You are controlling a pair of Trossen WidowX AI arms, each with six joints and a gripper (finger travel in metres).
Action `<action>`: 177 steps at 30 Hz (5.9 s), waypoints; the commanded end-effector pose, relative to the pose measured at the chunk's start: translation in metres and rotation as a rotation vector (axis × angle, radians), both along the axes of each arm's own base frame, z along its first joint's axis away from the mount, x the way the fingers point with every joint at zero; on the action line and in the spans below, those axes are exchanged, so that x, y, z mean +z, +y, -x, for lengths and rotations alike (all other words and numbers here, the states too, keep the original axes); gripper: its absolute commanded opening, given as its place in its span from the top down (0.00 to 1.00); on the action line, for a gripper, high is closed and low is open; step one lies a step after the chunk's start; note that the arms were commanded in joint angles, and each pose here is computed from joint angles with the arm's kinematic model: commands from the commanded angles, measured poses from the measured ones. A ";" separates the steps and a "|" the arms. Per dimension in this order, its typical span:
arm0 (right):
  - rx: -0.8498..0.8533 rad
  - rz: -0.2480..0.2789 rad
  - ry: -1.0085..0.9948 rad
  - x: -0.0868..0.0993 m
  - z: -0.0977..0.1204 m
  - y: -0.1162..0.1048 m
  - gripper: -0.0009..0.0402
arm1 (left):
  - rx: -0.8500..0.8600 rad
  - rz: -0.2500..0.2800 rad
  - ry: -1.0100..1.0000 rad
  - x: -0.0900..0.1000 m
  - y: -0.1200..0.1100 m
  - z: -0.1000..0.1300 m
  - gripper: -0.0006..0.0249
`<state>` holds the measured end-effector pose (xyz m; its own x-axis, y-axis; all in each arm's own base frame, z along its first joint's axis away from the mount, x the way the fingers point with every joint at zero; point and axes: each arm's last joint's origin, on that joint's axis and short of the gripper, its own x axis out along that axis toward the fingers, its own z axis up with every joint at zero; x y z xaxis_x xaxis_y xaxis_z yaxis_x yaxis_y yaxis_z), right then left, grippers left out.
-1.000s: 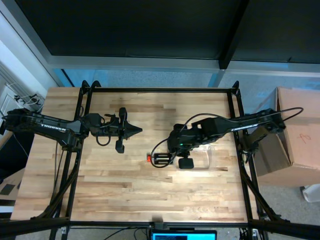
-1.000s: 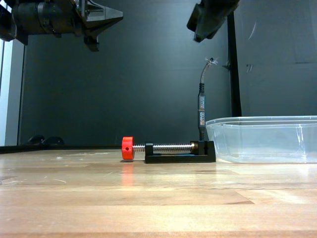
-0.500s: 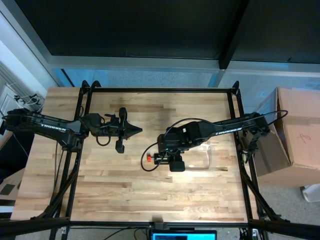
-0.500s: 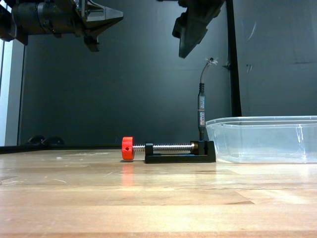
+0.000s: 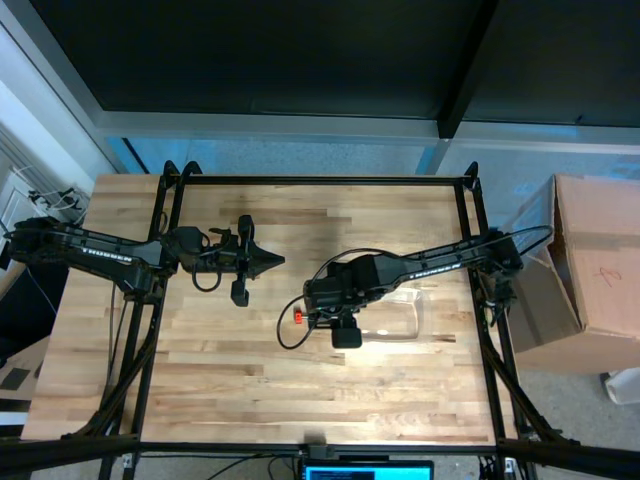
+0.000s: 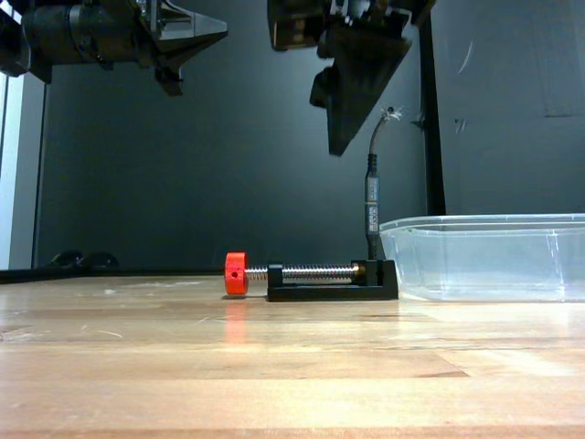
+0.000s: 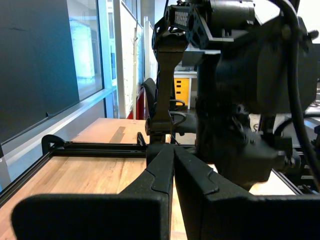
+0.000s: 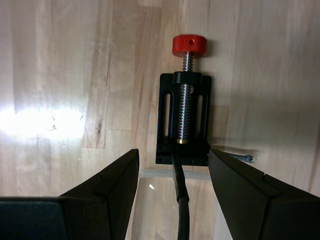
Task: Remove the USB-C connector from the USB-C receptacle and place in the container
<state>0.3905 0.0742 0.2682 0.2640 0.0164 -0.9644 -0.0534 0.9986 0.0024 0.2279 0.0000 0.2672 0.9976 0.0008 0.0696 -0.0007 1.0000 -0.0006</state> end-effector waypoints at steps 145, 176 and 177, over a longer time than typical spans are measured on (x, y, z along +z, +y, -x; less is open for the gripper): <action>-0.170 0.001 -0.018 -0.007 0.014 -0.001 0.98 | 0.000 0.000 0.000 0.000 0.000 0.000 0.97; -0.062 0.026 0.023 -0.073 0.127 -0.007 0.98 | 0.000 0.000 0.000 0.000 0.000 0.000 0.98; -0.061 0.024 0.019 -0.075 0.127 -0.007 0.98 | 0.000 0.000 0.000 0.000 0.000 0.000 0.97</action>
